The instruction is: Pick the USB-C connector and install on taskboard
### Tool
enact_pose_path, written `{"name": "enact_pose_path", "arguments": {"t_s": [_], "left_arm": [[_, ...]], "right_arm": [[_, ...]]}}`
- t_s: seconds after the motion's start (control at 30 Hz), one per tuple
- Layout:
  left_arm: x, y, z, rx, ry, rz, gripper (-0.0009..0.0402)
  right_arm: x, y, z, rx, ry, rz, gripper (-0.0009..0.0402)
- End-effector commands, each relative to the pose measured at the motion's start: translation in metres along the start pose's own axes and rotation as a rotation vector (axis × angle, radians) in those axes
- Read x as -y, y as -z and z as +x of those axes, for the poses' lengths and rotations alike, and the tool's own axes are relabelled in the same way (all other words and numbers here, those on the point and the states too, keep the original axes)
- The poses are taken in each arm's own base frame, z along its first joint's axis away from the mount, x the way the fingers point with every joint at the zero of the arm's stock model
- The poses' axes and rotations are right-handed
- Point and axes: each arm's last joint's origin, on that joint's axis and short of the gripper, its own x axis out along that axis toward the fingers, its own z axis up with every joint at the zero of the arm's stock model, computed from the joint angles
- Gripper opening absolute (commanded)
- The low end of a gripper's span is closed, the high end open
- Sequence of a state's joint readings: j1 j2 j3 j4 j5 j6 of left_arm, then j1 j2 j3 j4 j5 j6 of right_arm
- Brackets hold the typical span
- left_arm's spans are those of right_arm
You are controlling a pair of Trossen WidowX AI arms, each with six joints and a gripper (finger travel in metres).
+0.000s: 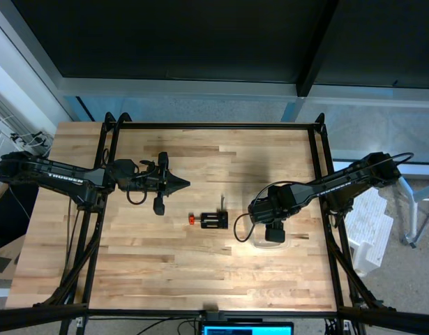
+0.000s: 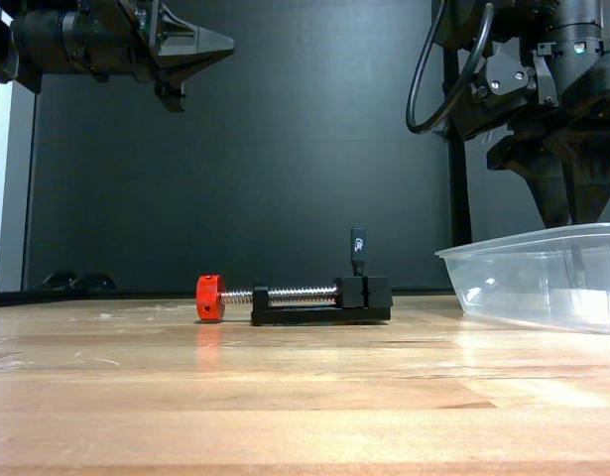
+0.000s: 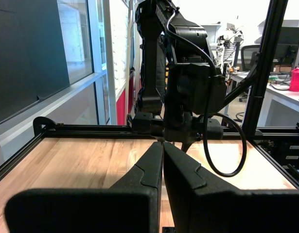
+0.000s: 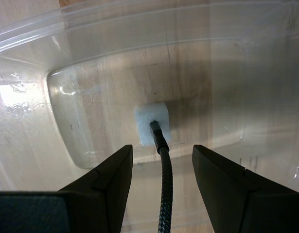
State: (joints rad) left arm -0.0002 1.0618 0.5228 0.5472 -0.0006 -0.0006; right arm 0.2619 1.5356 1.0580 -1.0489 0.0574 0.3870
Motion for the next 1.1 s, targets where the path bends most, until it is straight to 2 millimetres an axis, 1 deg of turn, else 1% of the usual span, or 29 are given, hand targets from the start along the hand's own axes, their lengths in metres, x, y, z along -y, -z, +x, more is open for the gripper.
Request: {"name": "enact_pose_path", "arguments": {"t_s": [0.03, 0.47, 1.1], "left_arm": [[0.000, 0.000, 0.000, 0.000, 0.000, 0.000, 0.0000], [0.000, 0.000, 0.000, 0.000, 0.000, 0.000, 0.0000], [0.000, 0.000, 0.000, 0.000, 0.000, 0.000, 0.0000]], "right_arm": [[0.000, 0.000, 0.003, 0.005, -0.003, -0.007, 0.0169], [0.001, 0.004, 0.016, 0.014, -0.003, -0.027, 0.0169], [0.001, 0.006, 0.026, 0.035, -0.007, -0.048, 0.0169]]}}
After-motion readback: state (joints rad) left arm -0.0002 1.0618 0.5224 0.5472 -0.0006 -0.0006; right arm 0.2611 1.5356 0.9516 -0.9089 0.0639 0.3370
